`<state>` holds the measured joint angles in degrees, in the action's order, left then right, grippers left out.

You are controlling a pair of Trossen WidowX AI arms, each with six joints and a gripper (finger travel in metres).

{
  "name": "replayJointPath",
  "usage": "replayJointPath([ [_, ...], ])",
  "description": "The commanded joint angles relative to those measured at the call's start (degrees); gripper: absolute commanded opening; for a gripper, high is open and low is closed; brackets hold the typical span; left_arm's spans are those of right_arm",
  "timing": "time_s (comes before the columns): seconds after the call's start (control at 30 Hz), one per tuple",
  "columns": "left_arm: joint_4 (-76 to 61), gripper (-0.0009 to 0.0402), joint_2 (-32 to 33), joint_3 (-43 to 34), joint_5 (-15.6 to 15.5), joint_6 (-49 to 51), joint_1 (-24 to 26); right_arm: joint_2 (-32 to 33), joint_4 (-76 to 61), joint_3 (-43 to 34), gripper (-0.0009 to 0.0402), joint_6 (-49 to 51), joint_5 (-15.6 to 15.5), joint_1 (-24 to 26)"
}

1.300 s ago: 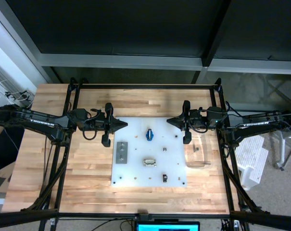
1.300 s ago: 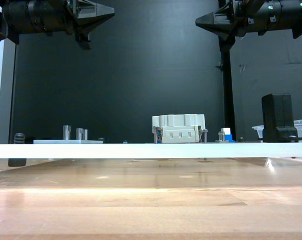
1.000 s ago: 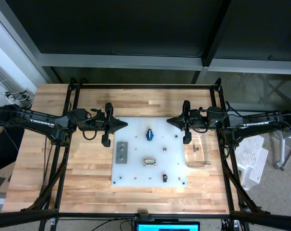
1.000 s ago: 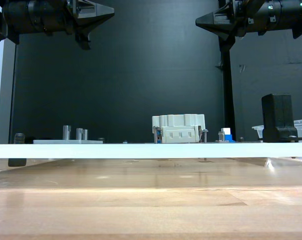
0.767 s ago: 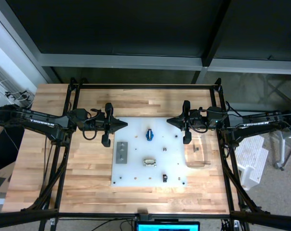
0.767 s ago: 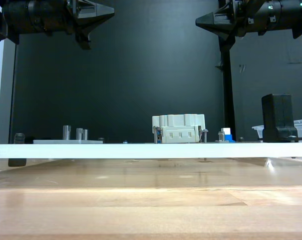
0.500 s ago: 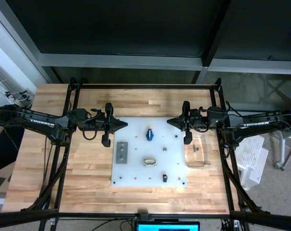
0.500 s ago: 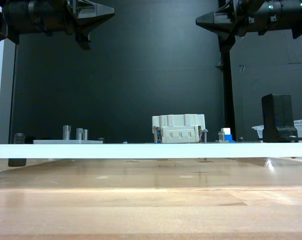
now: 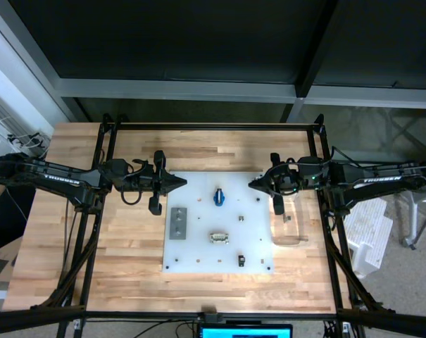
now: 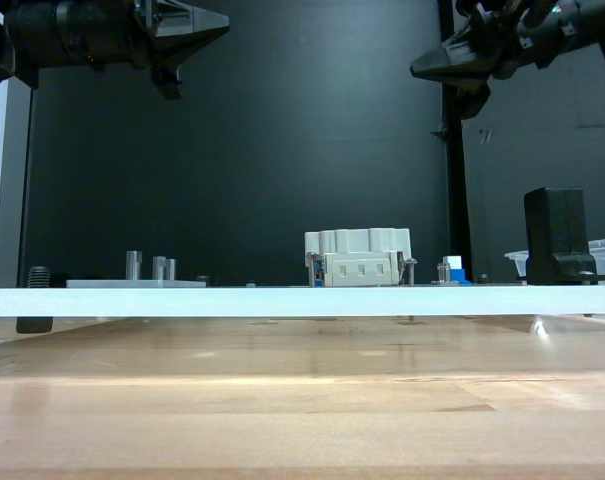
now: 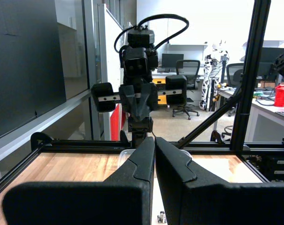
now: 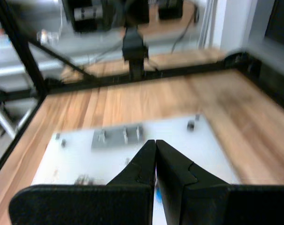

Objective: Pick the 16mm bar and install on taskboard

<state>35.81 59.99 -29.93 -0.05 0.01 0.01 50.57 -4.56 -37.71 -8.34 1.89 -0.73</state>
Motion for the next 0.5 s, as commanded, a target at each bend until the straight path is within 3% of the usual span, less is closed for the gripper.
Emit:
replayJointPath([
  [0.03,0.0,0.0,0.0,0.0,0.0,0.0,0.0,0.1,-10.2,-3.9,0.0,-0.3,0.7,-1.4],
  [0.5,0.0,0.0,0.0,0.0,0.0,0.0,0.0,0.5,-41.0,-15.5,0.0,-3.3,2.0,-5.4],
])
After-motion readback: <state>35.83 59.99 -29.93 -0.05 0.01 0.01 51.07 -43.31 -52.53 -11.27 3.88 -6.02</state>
